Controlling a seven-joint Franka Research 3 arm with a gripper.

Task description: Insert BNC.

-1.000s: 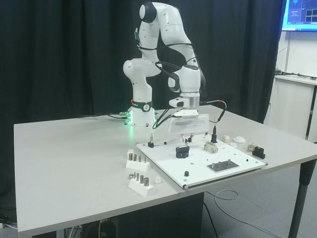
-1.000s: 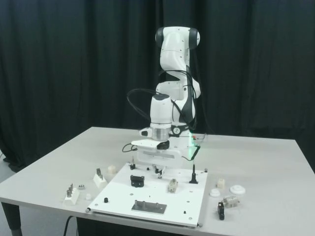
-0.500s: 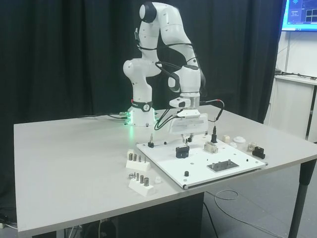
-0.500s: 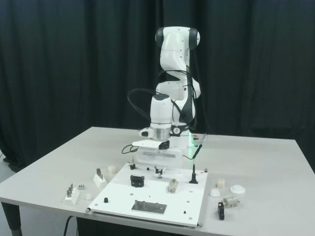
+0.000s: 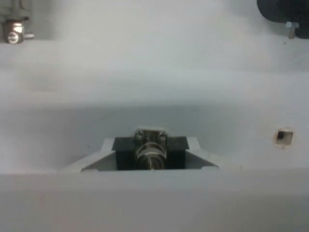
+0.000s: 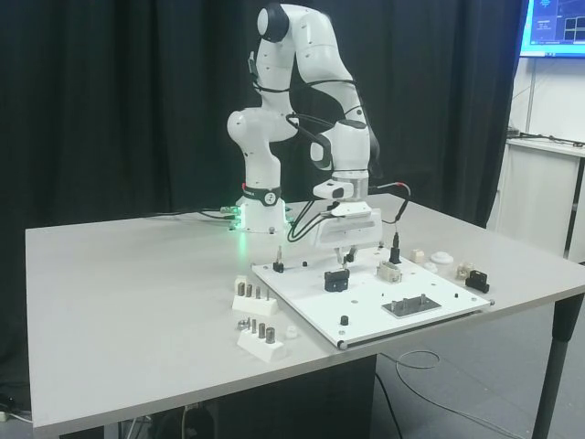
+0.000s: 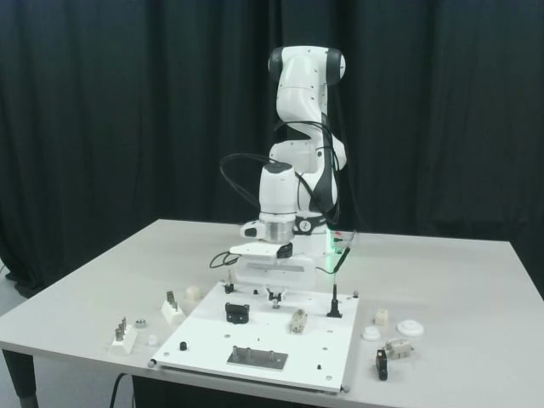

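The BNC connector (image 5: 151, 150) is a small metal barrel in a black mount, standing upright on the white board (image 6: 366, 294). In the room views it shows at the board's far side (image 6: 348, 257) (image 7: 274, 297). My gripper (image 5: 151, 163) hangs straight above it, a short way off the board (image 6: 345, 243) (image 7: 274, 286). It is open: the fingertips stand on either side of the connector with dark gaps between, touching nothing. The gripper's wide white body hides most of the fingers in the room views.
On the board stand a black block (image 6: 336, 280), an upright black post (image 6: 396, 247), a white socket block (image 6: 389, 271) and a grey metal plate (image 6: 410, 305). Two white pin holders (image 6: 252, 294) sit beside the board; small loose parts (image 6: 473, 274) lie on its other side.
The gripper has risen a little above the board over the last second, staying over the BNC connector. The connector stays on the board.
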